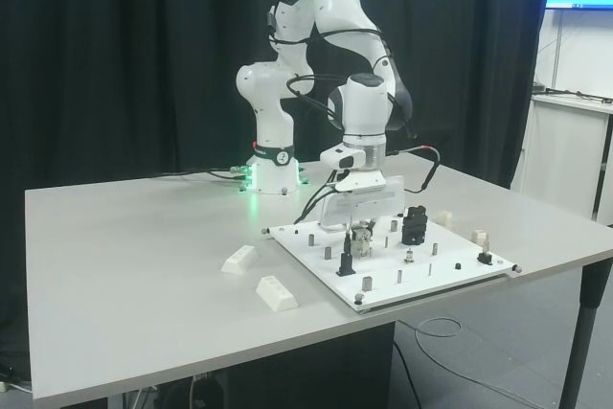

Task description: Remove waterproof.

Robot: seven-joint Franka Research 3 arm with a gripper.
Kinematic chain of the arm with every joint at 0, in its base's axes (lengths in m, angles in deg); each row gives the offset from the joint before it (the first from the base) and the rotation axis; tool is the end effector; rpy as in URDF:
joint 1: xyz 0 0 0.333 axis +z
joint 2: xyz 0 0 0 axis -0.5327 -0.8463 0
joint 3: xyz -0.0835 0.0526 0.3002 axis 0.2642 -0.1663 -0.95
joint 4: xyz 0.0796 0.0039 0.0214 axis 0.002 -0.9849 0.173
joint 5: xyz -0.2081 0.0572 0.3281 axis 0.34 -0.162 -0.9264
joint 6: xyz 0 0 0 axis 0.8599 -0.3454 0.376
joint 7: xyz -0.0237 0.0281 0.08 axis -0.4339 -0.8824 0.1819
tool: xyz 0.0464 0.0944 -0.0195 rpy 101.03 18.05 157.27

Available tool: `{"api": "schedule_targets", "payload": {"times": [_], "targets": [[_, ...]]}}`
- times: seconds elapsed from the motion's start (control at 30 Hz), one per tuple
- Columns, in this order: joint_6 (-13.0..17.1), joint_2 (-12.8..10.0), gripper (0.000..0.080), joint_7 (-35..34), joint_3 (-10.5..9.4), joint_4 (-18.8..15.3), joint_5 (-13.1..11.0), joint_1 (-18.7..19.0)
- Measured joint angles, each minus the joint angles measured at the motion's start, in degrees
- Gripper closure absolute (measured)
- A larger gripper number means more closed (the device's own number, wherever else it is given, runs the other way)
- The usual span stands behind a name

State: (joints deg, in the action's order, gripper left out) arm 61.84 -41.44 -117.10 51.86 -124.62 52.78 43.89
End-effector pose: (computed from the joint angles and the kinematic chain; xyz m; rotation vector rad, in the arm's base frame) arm 0.5798 -0.0650 0.2345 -2.8665 1.2388 -0.0003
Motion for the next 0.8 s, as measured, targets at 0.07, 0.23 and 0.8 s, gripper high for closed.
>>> {"api": "schedule_targets", "payload": {"times": [0.07, 0.23, 0.8], "targets": [[-0.03, 0.01, 0.0422, 0.0, 0.0, 0.0, 0.0, 0.02], [-0.08, 0.04, 0.0491, 0.0, 0.01, 0.0, 0.0, 0.06], [-0.35, 0.05, 0.0491, -0.04, 0.04, 0.14, 0.45, 0.07]]}}
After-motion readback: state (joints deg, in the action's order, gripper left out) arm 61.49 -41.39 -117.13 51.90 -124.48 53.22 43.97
